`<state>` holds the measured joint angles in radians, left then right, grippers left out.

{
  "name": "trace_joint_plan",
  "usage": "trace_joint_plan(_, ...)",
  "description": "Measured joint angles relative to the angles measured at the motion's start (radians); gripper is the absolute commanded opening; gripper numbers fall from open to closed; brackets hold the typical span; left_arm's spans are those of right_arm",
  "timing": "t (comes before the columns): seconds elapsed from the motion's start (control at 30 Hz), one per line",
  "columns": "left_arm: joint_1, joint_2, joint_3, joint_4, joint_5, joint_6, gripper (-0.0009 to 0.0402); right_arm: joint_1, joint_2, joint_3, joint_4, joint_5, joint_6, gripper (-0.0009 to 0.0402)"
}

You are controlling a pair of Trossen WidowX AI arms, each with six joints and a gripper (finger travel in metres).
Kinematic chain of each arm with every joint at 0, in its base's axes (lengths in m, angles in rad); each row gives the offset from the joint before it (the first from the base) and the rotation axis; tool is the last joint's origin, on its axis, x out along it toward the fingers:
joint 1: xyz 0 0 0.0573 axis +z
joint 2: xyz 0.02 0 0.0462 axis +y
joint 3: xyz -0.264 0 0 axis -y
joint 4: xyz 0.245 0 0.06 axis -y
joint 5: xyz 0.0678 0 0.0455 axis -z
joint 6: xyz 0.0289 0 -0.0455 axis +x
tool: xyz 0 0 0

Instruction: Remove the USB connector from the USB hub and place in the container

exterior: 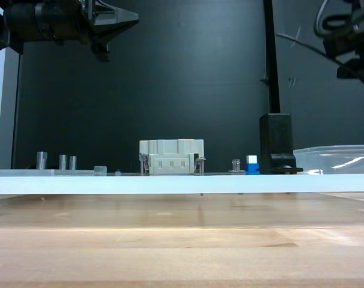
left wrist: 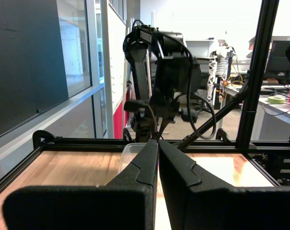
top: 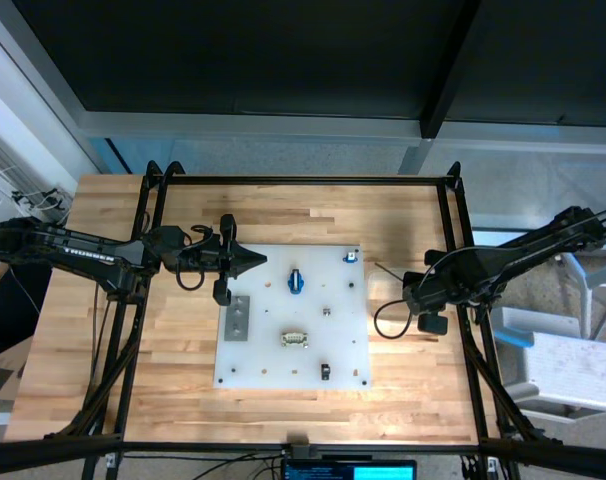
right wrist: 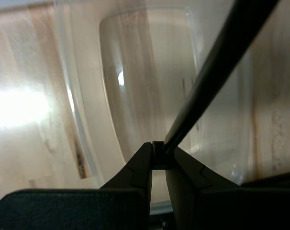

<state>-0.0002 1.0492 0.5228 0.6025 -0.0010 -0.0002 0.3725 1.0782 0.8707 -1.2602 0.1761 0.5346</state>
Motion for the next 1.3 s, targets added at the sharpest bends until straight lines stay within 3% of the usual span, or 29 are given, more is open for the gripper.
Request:
trace_joint_plan(0.23, 0.0, 0.0, 0.0, 0.0, 0.0, 0.0, 0.0, -0.06, 0.01, -0.097, 0.079, -0.05, -0.069, 0.0025)
trace_joint_plan(0.97, 0.0, 0.0, 0.0, 0.0, 0.0, 0.0, 0.0, -0.083, 0.017, -0.123, 0.112, -0.046, -0.077, 0.0167)
trace_joint_plan(1.3, 0.0, 0.0, 0.0, 0.0, 0.0, 0.0, 0.0001, -0.082, 0.018, -0.123, 0.116, -0.046, -0.072, 0.0177)
